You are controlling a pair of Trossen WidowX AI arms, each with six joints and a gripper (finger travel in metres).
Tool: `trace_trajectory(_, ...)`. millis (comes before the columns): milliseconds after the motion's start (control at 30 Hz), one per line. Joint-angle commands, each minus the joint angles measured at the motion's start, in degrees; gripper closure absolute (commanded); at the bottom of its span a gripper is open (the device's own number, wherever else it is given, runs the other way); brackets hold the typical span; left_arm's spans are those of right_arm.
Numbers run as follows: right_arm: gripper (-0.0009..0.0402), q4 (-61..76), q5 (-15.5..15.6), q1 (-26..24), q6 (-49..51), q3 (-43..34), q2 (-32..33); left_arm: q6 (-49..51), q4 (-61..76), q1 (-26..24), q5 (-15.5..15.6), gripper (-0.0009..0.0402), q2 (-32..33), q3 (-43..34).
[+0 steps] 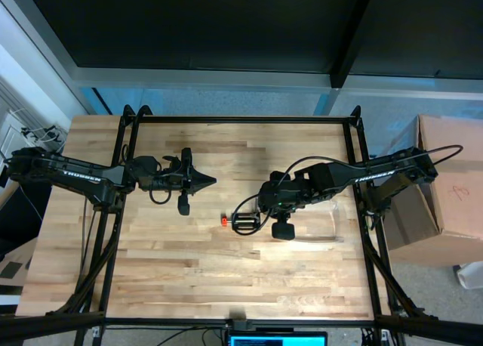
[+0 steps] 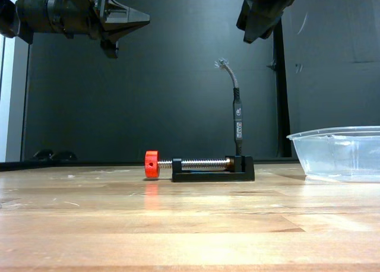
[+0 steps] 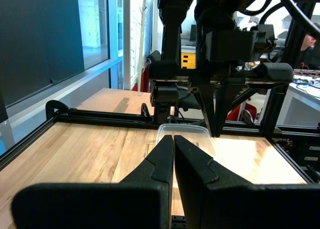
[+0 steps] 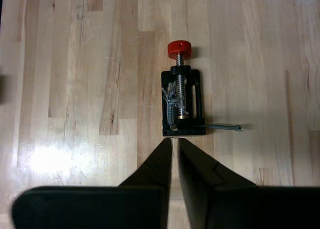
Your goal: Remove the USB-C connector from the USB-C receptacle and place in the container
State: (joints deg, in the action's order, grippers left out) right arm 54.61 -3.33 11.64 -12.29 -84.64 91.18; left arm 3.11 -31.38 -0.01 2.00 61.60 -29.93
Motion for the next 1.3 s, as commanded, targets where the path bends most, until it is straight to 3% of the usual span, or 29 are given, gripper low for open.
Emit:
trace_trajectory(33,0.0304,-0.13,0.0,0.02,-0.26,-0.04,1.55,0.0,0.02,0.0,-0.02,0.0393,0.0,-0.02)
trace_trajectory(233,0.0202,-0.74,-0.15,0.02,0.35,-0.04,5.51,0.0,0.0,0.0,0.0,0.0393,0.0,-0.02)
trace_trajectory(433,0.0159,-1.99,-0.11,0.09,0.81,-0.37,9.09,0.0,-0.02,0.0,0.0,0.0393,0.0,-0.02)
trace_trajectory(933,0.0221,-2.27,-0.17,0.13,2.56,-0.79,14.43,0.0,0.0,0.0,-0.02,0.0393,0.0,-0.02)
trace_trajectory(1300,0.0304,-2.95,-0.2,0.07,4.09,-0.79,14.47,0.0,0.0,0.02,-0.02,0.0393,0.0,-0.02)
